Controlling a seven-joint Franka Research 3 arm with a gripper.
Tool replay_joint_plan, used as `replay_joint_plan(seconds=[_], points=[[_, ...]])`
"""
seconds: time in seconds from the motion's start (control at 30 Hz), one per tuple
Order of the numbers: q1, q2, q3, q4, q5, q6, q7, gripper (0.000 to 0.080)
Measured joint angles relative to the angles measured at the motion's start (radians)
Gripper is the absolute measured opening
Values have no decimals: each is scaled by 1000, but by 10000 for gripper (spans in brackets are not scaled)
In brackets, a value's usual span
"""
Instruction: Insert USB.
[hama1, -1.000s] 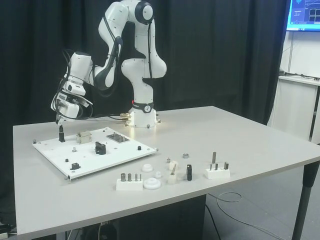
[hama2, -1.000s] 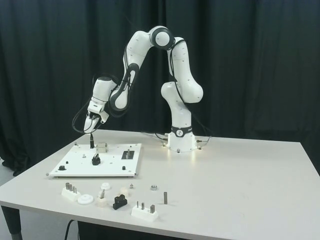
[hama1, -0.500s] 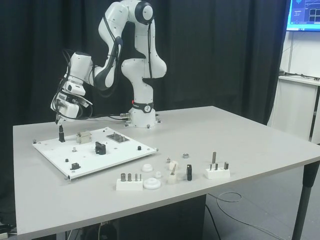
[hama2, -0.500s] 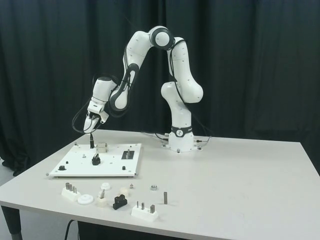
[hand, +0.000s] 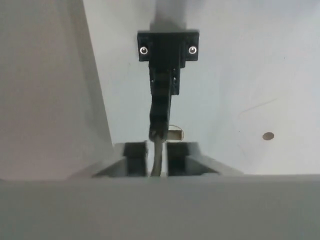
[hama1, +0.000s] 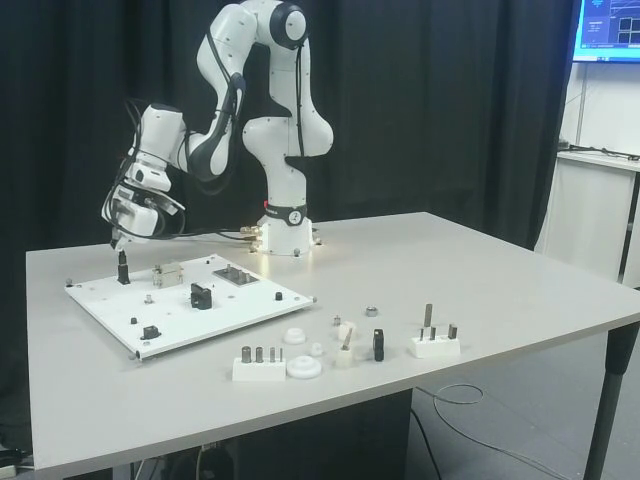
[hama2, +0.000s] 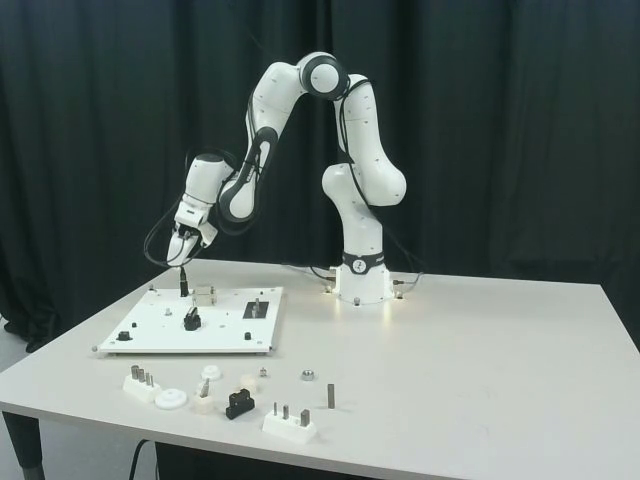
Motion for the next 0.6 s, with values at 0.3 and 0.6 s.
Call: replay_joint_plan(seconds=[0.3,0.6], points=[[0,7,7,7,0,17,11,369],[0,7,10,14,0,40,23,700]])
